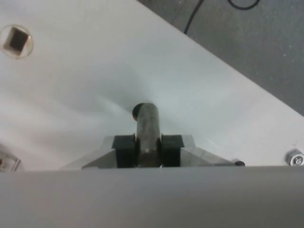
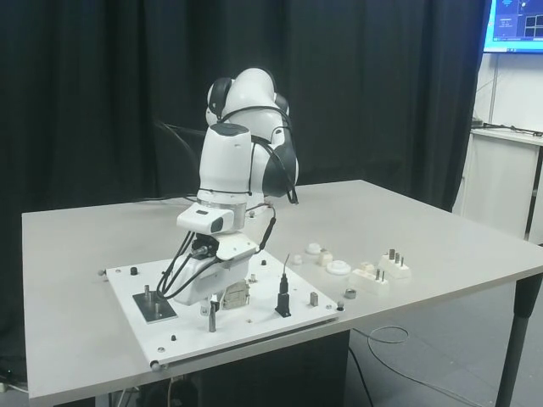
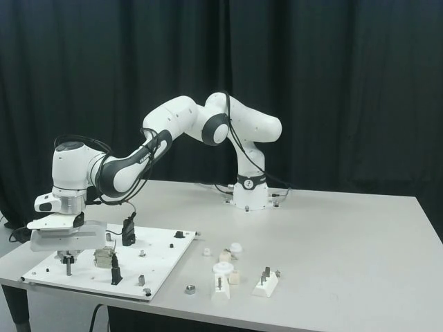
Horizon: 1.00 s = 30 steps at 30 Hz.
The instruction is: Insert round peg 3.
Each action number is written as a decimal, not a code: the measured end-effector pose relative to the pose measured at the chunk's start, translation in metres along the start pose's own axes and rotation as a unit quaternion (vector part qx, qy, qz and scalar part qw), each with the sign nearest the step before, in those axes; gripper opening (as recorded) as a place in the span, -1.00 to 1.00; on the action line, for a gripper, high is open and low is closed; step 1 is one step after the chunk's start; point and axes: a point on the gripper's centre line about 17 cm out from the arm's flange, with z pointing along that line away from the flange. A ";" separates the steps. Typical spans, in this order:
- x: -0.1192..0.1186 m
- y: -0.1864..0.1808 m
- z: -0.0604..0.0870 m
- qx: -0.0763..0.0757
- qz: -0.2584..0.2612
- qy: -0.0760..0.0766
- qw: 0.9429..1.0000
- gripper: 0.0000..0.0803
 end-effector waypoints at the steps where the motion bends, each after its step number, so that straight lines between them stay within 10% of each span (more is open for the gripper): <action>1: 0.000 0.000 0.000 0.000 0.000 0.000 1.000 -0.73; 30: -0.001 -0.003 0.002 0.005 -0.001 -0.003 1.000 -0.73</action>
